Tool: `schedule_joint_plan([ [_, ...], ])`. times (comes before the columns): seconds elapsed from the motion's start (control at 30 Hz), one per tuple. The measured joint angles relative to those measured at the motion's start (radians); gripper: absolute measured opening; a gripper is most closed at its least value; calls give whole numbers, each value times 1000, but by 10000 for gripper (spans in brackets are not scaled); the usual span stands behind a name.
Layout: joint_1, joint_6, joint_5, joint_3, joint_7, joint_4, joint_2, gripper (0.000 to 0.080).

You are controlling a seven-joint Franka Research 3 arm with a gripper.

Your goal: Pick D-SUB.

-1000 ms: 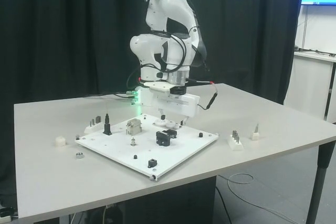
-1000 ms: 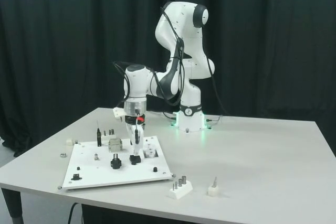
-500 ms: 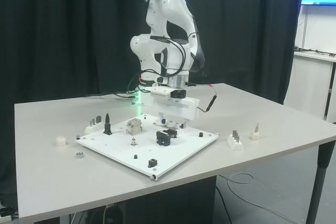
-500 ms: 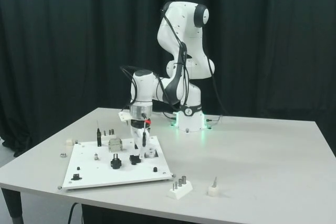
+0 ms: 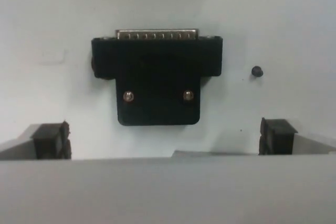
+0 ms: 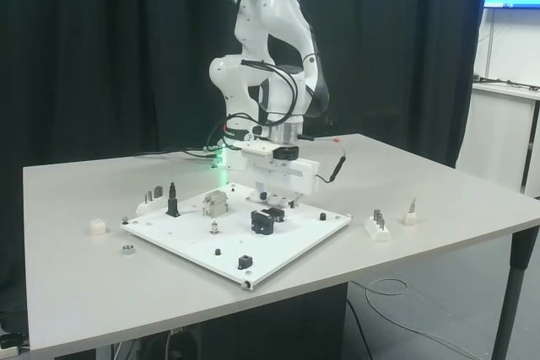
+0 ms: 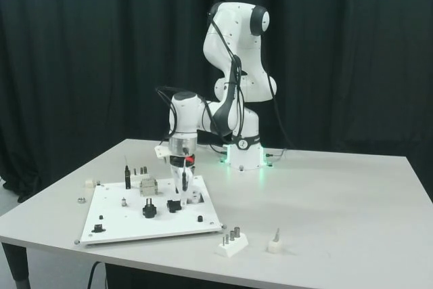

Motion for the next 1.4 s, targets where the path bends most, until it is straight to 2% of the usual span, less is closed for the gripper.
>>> schedule_joint_plan([
  [0.33, 0, -2, 4, 0, 13, 0, 15, 800],
  [0.5, 0, -1, 20, 0, 13, 4, 25, 800],
  [1.27, -1, 12, 43, 5, 13, 39, 88, 800],
  [1.4, -2, 17, 61, 5, 13, 40, 93, 800],
])
